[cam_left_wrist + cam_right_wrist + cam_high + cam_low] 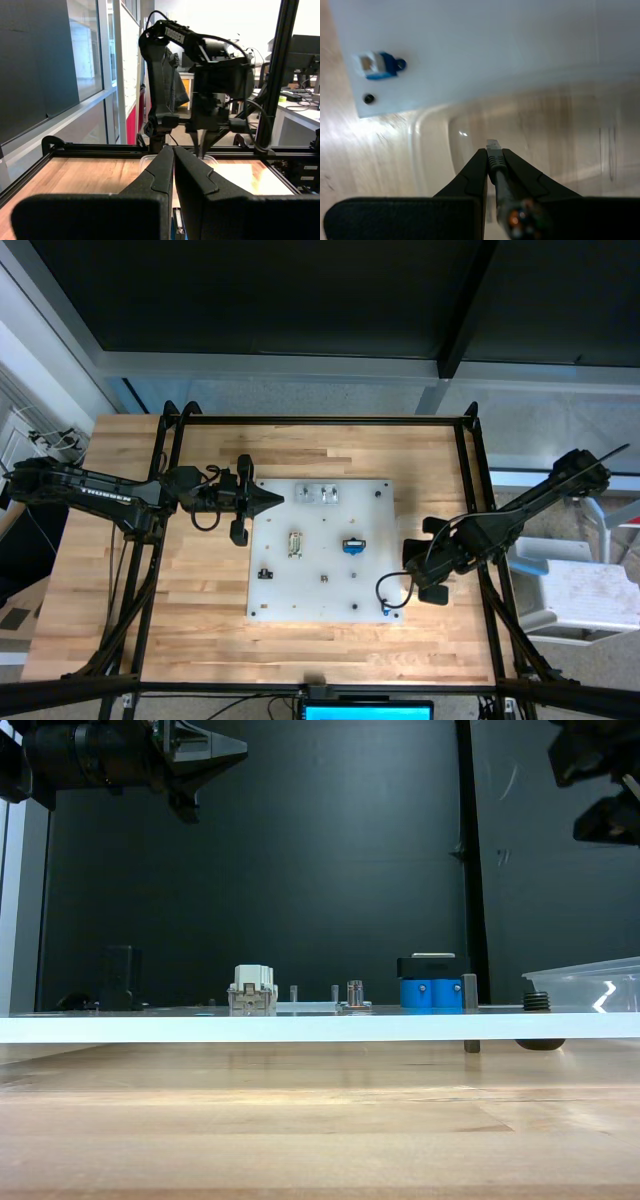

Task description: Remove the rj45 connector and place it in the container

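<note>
- The right gripper [493, 151] is at the right edge of the board [320, 585], raised well above the bench [200, 590].
- Its jaws are closed narrow on the rj45 connector [492, 146]. The plug's pale tip sticks out past the fingertips, and a short grey cable stub runs back between them.
- The connector hangs over the inside of the container [417, 145], clear of the board. Whether it touches the tray floor cannot be told from the wrist view.
- The container [590, 985] sits on the bench just beside the board's right edge.
- The left gripper [268, 498] hovers high over the board's left edge, pointing inward. Its jaws are pressed together and hold nothing.
- A small blue-white jack [377, 65] sits at the board corner nearest the container.
- A blue block [352, 546] and a beige connector [296, 544] stand apart near the middle of the board.
</note>
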